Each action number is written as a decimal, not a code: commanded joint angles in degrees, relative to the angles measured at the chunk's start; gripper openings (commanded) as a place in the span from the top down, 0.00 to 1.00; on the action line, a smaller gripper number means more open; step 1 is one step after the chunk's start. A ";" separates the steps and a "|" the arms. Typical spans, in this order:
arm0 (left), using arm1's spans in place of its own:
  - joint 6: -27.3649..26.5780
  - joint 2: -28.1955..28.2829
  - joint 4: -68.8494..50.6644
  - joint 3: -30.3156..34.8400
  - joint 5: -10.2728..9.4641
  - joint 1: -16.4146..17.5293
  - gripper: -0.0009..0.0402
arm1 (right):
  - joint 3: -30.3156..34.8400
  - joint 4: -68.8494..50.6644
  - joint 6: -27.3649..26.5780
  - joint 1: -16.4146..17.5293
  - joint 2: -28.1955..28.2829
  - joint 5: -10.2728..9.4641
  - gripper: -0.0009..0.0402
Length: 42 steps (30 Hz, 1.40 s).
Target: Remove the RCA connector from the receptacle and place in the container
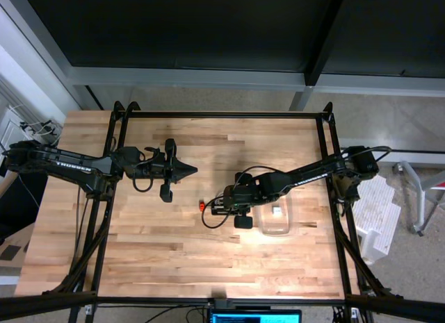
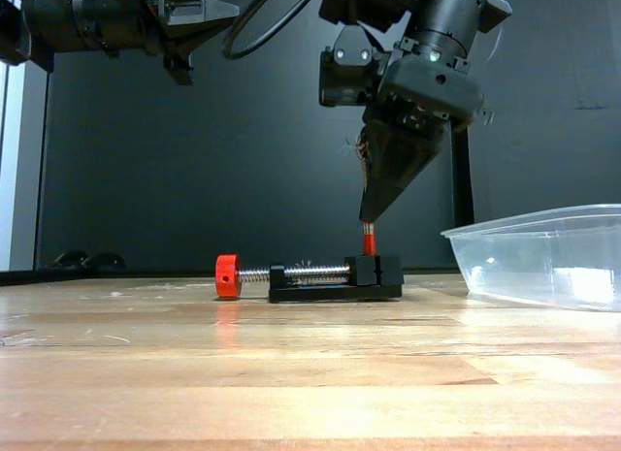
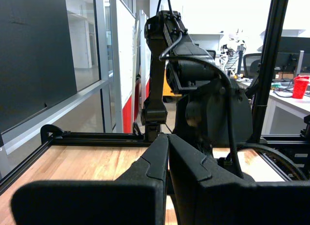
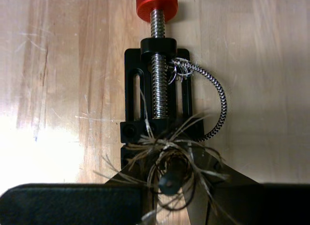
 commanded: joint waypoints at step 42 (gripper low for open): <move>0.02 0.02 0.00 0.00 0.02 0.00 0.98 | -4.11 -7.30 1.01 4.48 -16.04 0.22 0.98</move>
